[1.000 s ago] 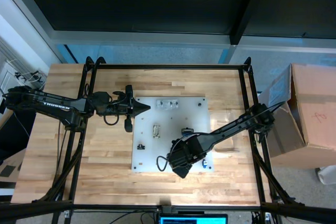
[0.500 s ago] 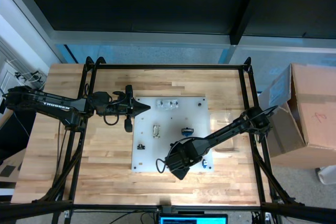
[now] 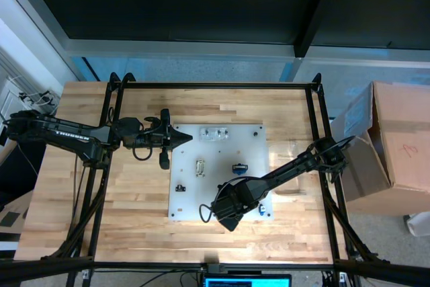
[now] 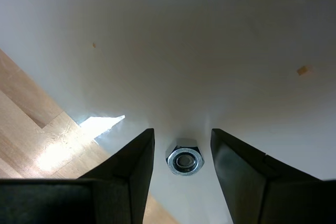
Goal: Unfasten the M12 nut and place it in the container
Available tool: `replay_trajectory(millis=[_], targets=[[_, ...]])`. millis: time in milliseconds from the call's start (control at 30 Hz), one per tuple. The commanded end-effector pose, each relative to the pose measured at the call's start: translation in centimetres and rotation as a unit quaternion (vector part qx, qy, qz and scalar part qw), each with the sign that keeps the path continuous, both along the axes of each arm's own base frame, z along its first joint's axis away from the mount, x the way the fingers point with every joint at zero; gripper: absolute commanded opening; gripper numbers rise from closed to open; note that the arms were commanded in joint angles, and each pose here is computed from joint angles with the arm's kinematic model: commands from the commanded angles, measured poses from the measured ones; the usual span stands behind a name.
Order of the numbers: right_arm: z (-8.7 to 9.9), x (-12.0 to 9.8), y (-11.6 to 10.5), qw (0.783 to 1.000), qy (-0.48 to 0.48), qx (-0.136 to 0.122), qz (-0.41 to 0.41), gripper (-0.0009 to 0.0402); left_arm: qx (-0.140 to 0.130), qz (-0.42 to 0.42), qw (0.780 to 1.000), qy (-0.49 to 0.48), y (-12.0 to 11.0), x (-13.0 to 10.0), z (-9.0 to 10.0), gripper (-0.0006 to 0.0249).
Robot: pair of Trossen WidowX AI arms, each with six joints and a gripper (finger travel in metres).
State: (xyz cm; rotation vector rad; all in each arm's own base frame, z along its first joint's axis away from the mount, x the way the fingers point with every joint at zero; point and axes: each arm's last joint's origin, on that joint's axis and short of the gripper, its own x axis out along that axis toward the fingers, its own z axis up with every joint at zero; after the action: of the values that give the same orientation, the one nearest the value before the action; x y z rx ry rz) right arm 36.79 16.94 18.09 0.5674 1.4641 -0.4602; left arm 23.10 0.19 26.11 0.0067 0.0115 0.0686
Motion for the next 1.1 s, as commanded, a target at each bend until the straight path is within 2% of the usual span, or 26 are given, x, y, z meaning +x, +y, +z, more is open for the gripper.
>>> replay_trajectory(millis=[33,467,1100], targets=[[-0.13,-0.07,0.0,1.0,0.002,0.001,0.0,0.0119,0.0,0.0,1.0,0.0,0.0,0.0,0.0,0.0],[-0.26,-0.16,0.05,1.0,0.004,0.002,0.007,-0.0001,0.0,0.0,1.0,0.0,0.01,0.0,0.0,0.0],[-0.21,-0.18,0.11,1.0,0.002,0.002,0.019,0.0,0.0,0.0,1.0,0.0,0.01,0.0,0.0,0.0]])
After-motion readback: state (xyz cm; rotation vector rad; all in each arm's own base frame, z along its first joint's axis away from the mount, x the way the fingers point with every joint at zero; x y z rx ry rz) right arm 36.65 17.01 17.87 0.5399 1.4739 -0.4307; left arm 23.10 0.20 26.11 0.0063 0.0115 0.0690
